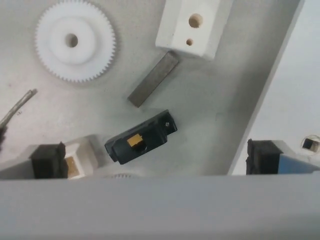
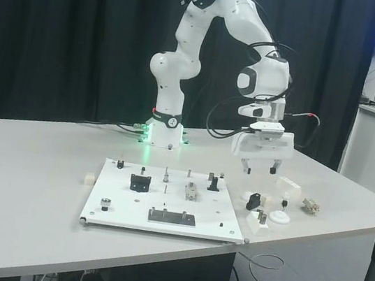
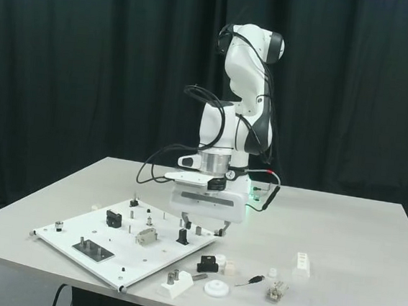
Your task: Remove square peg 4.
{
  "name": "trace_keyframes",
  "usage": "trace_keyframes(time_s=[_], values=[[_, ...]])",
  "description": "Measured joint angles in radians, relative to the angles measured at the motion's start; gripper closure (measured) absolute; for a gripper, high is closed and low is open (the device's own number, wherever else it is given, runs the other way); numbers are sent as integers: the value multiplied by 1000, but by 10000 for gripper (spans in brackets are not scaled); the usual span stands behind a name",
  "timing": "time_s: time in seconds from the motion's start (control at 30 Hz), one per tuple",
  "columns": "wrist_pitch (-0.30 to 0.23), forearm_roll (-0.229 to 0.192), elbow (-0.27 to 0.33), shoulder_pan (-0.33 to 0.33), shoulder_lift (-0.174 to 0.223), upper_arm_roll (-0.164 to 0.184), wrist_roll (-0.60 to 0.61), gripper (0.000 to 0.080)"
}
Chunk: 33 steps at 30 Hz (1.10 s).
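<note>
Spread, empty gripper [image 1: 157, 160] fingertips partly hide what seems a white block [image 1: 82, 157].

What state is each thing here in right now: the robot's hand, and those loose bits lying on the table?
hand: open, empty, above the table.
white gear: lying flat on the table.
grey bar: lying flat, beside the white block.
black part: lying loose on the table.
white board: flat on the table.
</note>
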<state>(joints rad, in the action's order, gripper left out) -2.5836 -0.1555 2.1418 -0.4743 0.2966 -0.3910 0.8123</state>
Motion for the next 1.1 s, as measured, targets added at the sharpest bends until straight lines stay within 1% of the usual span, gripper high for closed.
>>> trace_keyframes(time_s=[0.87,1.1], values=[[0,0,-7,8,0,-2,10,3],[3,3,-15,10,0,-18,10,3]])
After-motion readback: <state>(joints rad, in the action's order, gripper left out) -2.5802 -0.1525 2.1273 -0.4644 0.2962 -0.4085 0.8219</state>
